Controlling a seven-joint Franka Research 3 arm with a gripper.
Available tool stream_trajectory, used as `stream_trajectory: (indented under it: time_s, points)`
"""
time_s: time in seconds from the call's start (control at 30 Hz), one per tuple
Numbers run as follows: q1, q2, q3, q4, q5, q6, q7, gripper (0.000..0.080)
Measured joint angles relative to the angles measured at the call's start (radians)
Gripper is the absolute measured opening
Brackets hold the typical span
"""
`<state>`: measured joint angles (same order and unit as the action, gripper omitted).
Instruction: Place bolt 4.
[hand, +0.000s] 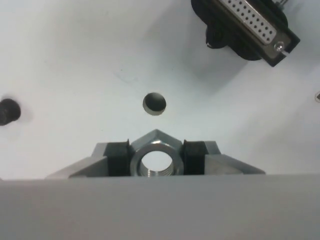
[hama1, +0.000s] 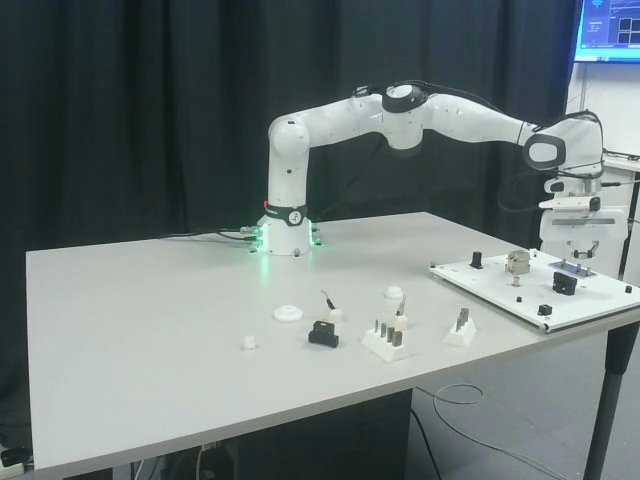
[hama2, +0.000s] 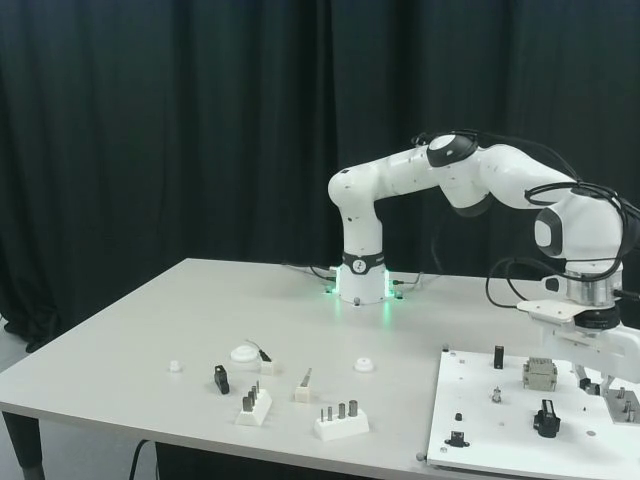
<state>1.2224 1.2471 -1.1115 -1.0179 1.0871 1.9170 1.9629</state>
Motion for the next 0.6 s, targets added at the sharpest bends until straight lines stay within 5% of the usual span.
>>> stream_trajectory:
  time_s: [0.6]
  points:
    - [-0.001,-0.003,-0.012,0.0,0.0,-0.008,0.0,0.0226]
